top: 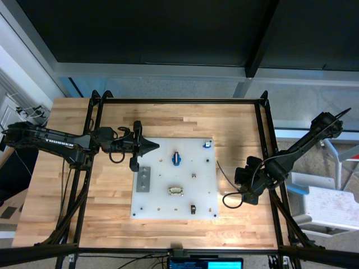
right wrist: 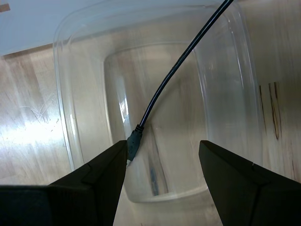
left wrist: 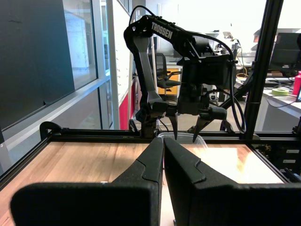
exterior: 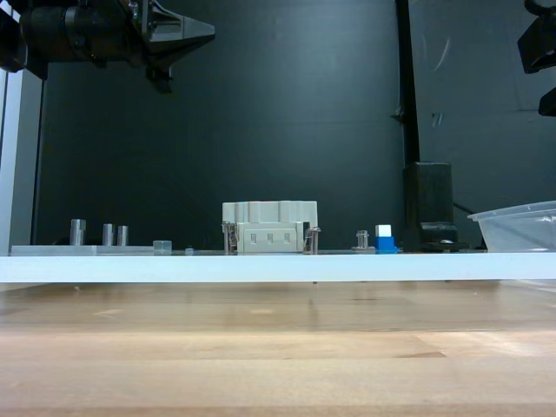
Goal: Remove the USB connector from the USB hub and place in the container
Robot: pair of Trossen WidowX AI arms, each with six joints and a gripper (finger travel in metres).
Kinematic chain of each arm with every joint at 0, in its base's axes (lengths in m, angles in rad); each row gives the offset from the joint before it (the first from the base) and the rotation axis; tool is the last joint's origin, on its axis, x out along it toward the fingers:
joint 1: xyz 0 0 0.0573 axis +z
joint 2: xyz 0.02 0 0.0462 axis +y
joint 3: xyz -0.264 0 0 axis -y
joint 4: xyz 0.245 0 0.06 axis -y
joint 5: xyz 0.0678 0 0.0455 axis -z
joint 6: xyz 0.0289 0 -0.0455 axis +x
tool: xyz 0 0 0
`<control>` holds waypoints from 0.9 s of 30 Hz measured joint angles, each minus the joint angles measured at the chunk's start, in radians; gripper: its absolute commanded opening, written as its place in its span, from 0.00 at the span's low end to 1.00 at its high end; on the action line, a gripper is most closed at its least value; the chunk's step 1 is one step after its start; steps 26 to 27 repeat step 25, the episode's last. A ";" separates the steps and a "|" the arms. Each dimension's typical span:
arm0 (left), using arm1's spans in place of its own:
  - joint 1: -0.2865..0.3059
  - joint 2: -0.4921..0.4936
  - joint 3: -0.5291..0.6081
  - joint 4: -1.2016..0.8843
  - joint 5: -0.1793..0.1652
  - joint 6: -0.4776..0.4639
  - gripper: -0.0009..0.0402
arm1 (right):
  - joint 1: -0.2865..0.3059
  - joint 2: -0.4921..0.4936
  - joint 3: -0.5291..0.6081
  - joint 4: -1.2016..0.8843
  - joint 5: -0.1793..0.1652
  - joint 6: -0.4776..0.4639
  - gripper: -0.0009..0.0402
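Right hand (right wrist: pixel 163 143) open over container (right wrist: pixel 225 94), USB connector (right wrist: pixel 169 75) inside — left hand (left wrist: pixel 163 140) closed above board (top: pixel 168 202); right arm (left wrist: pixel 141 61): TROSSEN.

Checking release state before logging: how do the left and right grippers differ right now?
Left gripper is shut; right gripper is open, fingers wide apart. Left gripper hangs high over the white board's far-left corner; right gripper is off the board, over the container. Only the right gripper has the USB connector below it, plug end inside the container. Neither grips anything.
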 measured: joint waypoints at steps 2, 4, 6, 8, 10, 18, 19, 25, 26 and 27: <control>0.000 0.000 0.000 0.000 0.000 0.000 0.02 | 0.000 0.000 0.000 0.000 0.000 0.005 0.54; 0.000 0.000 0.000 0.000 0.000 0.000 0.02 | 0.000 0.000 0.000 0.001 0.000 0.007 0.54; 0.000 0.000 0.000 0.000 0.000 0.000 0.02 | 0.000 0.000 0.000 0.001 0.000 0.010 0.54; 0.000 0.000 0.000 0.000 0.000 0.000 0.02 | 0.000 0.000 0.000 0.001 0.000 0.010 0.54; 0.000 0.000 0.000 0.000 0.000 0.000 0.02 | 0.000 0.000 0.000 0.002 0.000 0.011 0.54; 0.000 0.000 0.000 0.000 0.000 0.000 0.02 | 0.000 0.000 0.000 0.005 0.000 0.014 0.54; 0.000 0.000 0.000 0.000 0.000 0.000 0.02 | 0.000 0.000 0.000 0.007 0.000 0.014 0.54; 0.000 0.000 0.000 0.000 0.000 0.000 0.02 | 0.000 0.000 0.000 0.011 0.000 0.014 0.54; 0.000 0.000 0.000 0.000 0.000 0.000 0.02 | 0.000 0.000 0.000 0.011 0.000 0.014 0.54; 0.000 0.000 0.000 0.000 0.000 0.000 0.02 | 0.000 0.000 0.000 0.011 0.000 0.014 0.54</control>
